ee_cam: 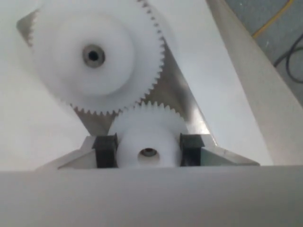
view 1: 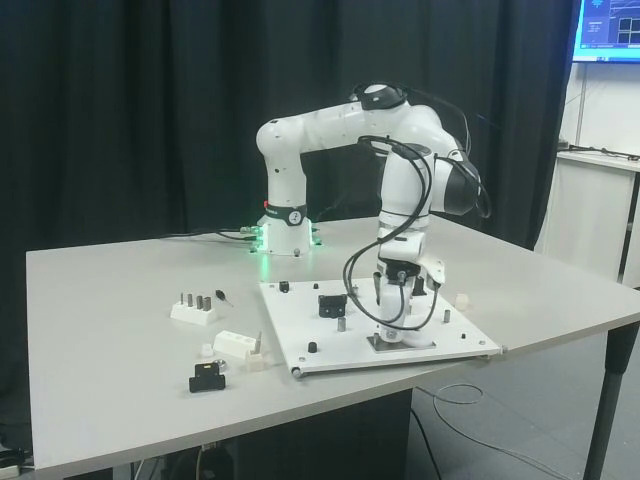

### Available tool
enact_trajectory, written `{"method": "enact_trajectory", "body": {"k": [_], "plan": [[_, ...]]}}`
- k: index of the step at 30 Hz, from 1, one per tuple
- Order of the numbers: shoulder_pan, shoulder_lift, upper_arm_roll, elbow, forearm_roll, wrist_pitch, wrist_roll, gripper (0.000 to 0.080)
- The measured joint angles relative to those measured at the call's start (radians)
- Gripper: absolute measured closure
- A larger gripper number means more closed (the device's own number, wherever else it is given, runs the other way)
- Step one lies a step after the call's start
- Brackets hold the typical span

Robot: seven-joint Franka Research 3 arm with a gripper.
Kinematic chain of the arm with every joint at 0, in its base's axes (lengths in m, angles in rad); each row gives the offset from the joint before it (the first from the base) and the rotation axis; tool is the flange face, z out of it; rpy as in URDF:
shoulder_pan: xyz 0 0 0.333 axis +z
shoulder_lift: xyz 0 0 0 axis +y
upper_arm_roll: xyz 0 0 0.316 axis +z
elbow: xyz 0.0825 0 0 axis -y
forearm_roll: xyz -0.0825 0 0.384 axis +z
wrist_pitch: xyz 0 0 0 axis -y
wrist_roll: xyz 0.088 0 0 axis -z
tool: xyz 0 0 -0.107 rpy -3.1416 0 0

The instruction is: Insert medium gear.

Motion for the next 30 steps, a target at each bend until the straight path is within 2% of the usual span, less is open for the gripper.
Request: {"method": "enact_trajectory", "body": {"k": [16,30], "plan": [[0.000,0.000,0.000,0.000,0.000,0.000,-0.212,0.0524],[0.000,0.000,0.000,-0.002,0.004,0.000,-0.460,0.0524]]}}
